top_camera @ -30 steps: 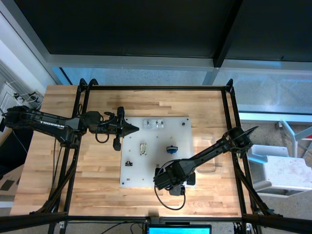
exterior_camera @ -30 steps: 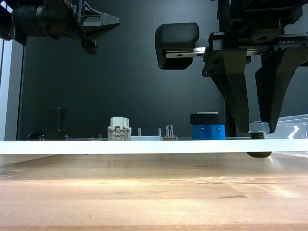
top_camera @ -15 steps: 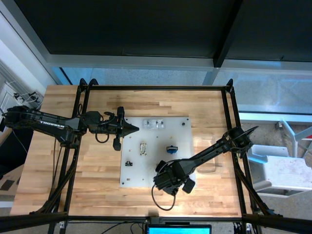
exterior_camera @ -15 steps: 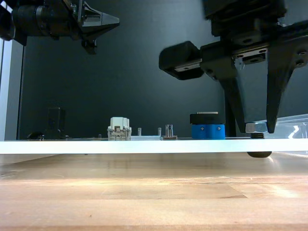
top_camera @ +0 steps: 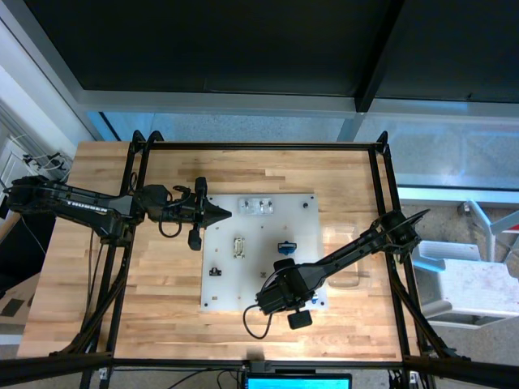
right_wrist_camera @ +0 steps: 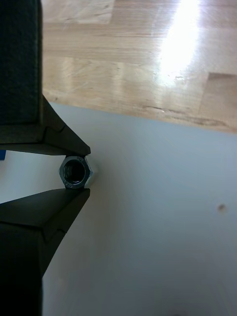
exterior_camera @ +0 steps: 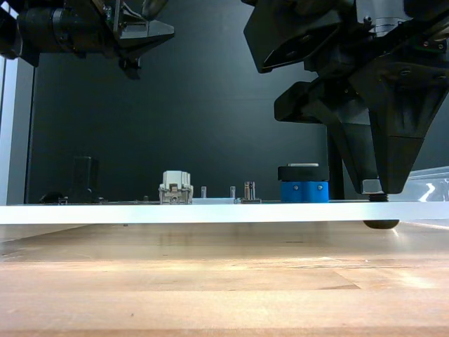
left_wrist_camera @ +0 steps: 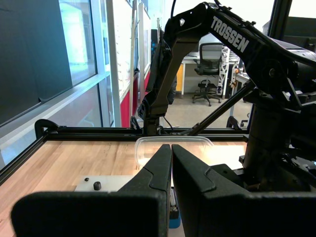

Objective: Pick the M12 fastener and fasten on the M12 threads

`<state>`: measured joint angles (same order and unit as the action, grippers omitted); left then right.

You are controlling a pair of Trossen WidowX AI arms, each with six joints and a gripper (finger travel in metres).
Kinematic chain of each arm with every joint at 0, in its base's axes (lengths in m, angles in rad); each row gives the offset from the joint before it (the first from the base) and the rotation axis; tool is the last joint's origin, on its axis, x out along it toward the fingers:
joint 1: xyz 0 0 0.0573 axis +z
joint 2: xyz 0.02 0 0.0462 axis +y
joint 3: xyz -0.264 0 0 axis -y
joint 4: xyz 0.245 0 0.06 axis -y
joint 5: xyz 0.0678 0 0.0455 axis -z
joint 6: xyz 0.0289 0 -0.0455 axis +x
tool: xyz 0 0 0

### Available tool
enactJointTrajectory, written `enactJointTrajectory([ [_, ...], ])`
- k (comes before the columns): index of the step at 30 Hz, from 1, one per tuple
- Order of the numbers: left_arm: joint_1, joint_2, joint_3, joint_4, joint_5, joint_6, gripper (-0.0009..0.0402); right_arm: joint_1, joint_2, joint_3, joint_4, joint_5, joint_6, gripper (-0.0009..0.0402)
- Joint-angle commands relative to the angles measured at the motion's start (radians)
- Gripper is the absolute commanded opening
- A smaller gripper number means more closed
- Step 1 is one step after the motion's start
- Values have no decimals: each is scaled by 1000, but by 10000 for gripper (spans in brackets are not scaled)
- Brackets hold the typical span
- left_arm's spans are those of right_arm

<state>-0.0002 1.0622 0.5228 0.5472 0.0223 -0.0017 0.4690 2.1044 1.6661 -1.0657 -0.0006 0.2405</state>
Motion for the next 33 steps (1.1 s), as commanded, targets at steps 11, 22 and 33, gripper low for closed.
enactJointTrajectory([
  [11,0,0,0,0,0,0,0,0,-3,2,30,1,507,2],
  [22,0,0,0,0,0,0,0,0,-3,2,37,0,1132,2],
  [33,0,0,0,0,0,0,0,0,-3,-6,37,1,1546,2],
])
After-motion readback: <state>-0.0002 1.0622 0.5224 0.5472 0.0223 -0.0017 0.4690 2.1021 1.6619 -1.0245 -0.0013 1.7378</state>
